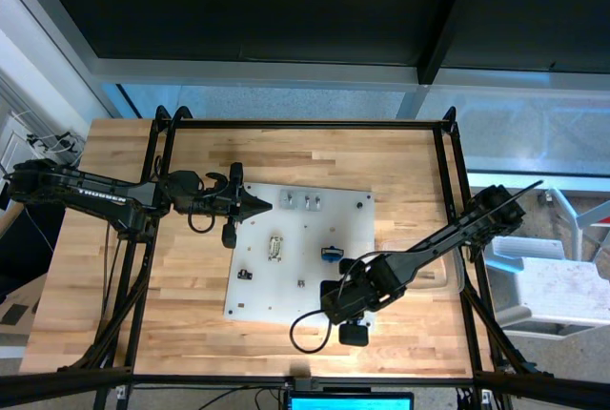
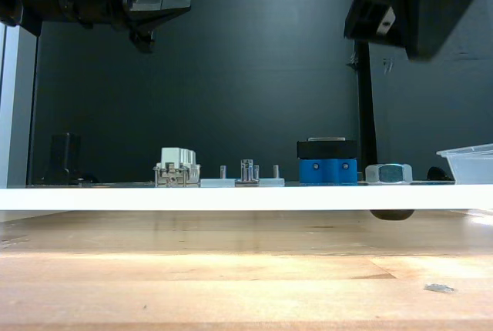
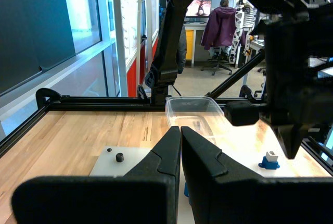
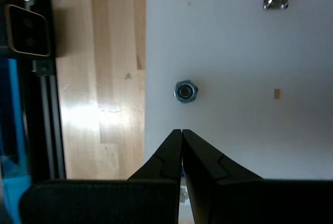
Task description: Pick the M12 fastener and fasten on the M12 threads
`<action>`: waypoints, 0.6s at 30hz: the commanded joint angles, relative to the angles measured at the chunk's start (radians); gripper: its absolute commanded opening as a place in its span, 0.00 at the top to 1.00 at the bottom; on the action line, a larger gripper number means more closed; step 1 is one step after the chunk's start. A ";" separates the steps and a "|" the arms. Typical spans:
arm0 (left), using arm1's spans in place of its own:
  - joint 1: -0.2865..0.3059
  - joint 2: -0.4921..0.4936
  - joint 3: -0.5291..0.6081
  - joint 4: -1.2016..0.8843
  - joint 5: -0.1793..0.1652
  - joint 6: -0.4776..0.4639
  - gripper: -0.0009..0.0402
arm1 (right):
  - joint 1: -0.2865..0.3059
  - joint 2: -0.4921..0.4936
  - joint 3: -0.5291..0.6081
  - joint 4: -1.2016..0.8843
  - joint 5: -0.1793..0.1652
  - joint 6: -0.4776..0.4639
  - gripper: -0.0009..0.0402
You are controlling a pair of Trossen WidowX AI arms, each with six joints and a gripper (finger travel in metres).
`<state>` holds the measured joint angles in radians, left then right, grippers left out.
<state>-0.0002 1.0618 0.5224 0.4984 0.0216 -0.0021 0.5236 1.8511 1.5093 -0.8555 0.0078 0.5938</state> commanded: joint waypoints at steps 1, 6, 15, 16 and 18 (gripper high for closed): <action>0.000 0.000 0.000 0.000 0.000 0.000 0.98 | 0.000 -0.009 0.000 0.000 0.000 0.002 0.98; 0.000 0.000 0.000 0.000 0.000 0.000 0.98 | 0.000 -0.009 0.000 0.005 0.000 0.002 0.98; 0.000 0.000 0.000 0.000 0.000 0.000 0.98 | 0.000 -0.009 0.000 0.008 0.000 0.000 0.98; 0.000 0.000 0.000 0.000 0.000 0.000 0.98 | 0.000 -0.009 0.000 0.008 0.000 -0.001 0.98; 0.000 0.000 0.000 0.000 0.000 0.000 0.98 | 0.000 -0.009 0.000 0.009 0.000 0.000 0.98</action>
<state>-0.0002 1.0618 0.5224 0.4984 0.0216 -0.0021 0.5232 1.8412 1.5093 -0.8478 0.0078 0.5938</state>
